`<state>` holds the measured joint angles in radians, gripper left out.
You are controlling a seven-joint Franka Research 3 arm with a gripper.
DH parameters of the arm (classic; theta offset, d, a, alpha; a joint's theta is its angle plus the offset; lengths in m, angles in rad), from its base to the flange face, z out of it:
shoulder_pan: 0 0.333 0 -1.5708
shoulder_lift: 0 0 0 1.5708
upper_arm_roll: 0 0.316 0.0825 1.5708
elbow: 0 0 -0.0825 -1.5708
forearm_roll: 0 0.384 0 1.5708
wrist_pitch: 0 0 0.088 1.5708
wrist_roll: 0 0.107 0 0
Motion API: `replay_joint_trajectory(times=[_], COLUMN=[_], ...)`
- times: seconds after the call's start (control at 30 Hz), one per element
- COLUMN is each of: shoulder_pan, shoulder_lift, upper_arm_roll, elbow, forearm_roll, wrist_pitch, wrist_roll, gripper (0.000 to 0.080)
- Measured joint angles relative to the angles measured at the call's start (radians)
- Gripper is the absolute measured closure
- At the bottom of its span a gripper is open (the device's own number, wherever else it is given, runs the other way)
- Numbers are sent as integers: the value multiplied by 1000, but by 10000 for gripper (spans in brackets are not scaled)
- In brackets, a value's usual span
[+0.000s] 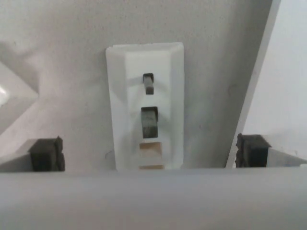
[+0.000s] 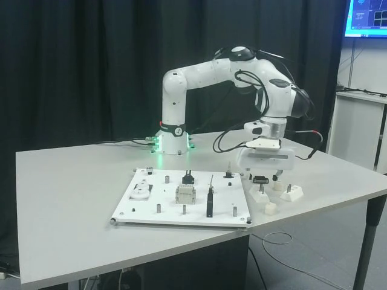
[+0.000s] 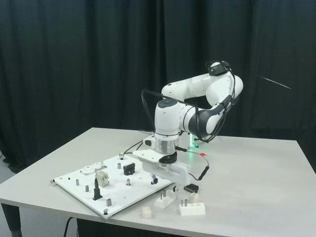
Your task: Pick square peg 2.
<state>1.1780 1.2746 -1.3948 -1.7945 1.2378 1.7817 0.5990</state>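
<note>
A black curtain closes off the room behind a grey table point(image 2: 66, 193); on it lies a white board point(image 2: 181, 202) of small fixtures, and just beyond that board's far edge, on the side away from the arm's base, stand a few small white blocks; the white holder point(image 1: 146, 108) among them is the landmark here. The holder is a long block with slots down its middle; two dark pegs stand in it in line, a thinner peg point(image 1: 148, 83) at one end and the thicker square peg 2 point(image 1: 149, 122) next along, which I take to be the target; beyond that peg the slots look empty. The gripper point(image 1: 148, 153) hangs above the holder with its fingers well apart, one black pad point(image 1: 46, 154) on each side of the block and nothing between them; in the room views it sits above the holder point(image 3: 165, 198), not yet touching.

To do the approach well, I judge the fingers should be centred over the thicker peg rather than over the open slots, so a small shift along the holder seems needed; then descend straight, keeping the pads clear of the thinner peg; close on the peg's flat faces, squarely; lift vertically so it does not bind in its slot or drag the holder up.
</note>
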Motion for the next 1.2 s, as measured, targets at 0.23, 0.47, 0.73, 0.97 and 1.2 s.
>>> replay_joint_trajectory(times=[0.23,0.47,0.73,0.97,1.2], shoulder_pan=[11,14,15,15,15], shoulder_lift=[-2,-2,-2,-2,-2], upper_arm_roll=[-2,-2,-2,-2,-2], elbow=[-11,-13,-13,-13,-14], forearm_roll=[0,0,0,0,0], wrist_pitch=[8,12,13,15,18], wrist_roll=[3,6,6,7,8], gripper=[3,3,3,3,3])
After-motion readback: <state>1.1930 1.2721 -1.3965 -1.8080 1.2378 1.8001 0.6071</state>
